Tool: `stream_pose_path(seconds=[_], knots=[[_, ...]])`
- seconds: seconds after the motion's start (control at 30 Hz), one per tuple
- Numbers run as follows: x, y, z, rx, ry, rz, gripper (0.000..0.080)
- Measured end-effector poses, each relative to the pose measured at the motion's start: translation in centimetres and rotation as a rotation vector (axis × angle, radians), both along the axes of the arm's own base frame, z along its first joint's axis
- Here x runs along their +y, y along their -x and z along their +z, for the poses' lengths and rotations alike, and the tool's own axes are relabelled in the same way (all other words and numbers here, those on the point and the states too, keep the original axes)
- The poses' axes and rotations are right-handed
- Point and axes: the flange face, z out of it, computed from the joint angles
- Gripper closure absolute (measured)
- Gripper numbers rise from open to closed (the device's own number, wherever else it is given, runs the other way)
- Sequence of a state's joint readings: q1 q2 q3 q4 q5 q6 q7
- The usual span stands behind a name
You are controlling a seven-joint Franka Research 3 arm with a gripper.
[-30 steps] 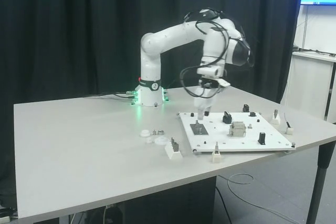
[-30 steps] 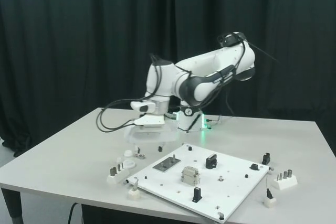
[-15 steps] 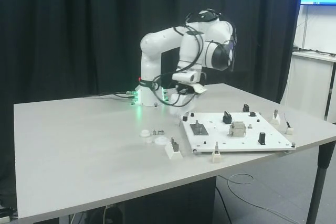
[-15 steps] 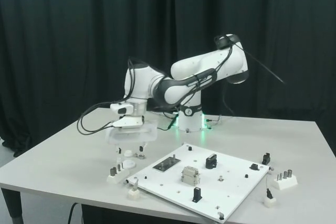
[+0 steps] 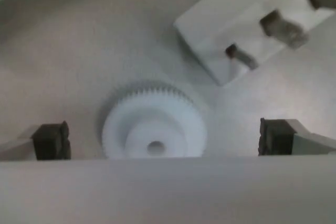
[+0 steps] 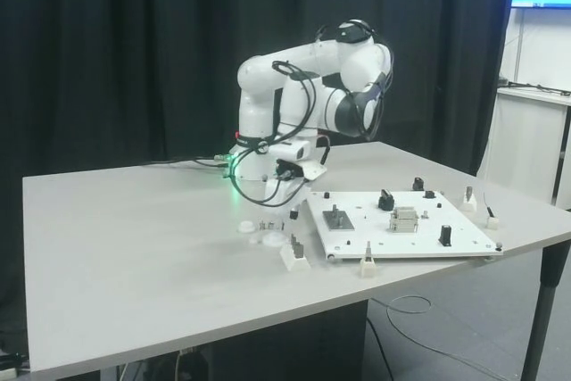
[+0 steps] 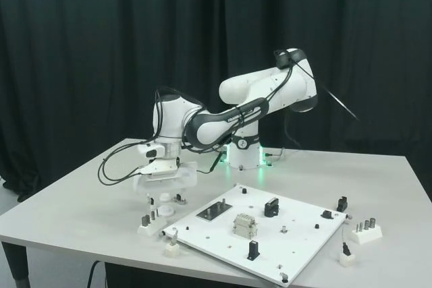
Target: Pick large gear.
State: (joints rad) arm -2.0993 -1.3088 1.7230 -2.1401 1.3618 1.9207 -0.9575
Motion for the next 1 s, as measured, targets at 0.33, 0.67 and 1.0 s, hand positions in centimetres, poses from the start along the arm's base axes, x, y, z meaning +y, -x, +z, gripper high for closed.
stream_pose_path(seconds=[0.33,0.67,1.0], knots=[[-0.8,1.5,-2.8,-0.009,-0.006,0.001,0.0003],[-1.2,2.5,-4.7,-0.004,0.005,0.004,0.0003],[-1.2,2.5,-4.6,-0.003,0.009,0.027,0.0003]])
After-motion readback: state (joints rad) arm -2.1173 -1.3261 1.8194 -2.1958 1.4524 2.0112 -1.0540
